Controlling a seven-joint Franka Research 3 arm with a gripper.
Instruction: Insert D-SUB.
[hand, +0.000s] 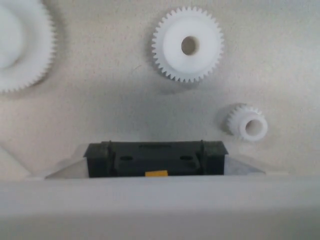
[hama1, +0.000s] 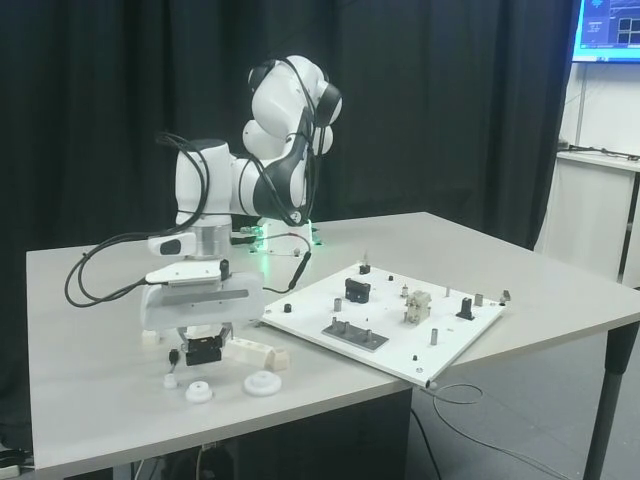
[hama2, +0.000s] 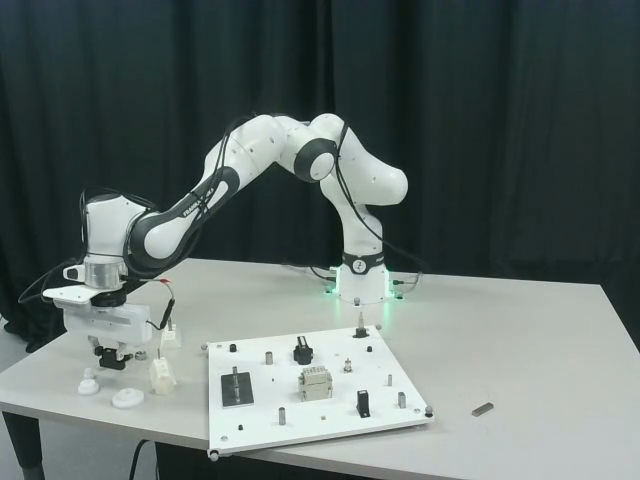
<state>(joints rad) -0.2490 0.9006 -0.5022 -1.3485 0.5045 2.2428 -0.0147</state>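
A grey table (hama1: 480, 250) stands before black curtains (hama1: 450, 100), with a screen (hama1: 610, 30) high in one corner of the room. The white arm (hama2: 250, 160) reaches from its green-lit base (hama2: 360, 290) to the table's edge, well apart from the white board (hama2: 310, 385). There the gripper (hama1: 203, 350) hangs low over the table, pinching the black D-SUB (hand: 155, 159) between its fingers. White gears lie just beside it: a large gear (hand: 188, 45), a small gear (hand: 247, 123), and a third gear (hand: 20, 45) at the wrist view's edge. A small bar (hama2: 483, 408) lies alone on the far side of the board.
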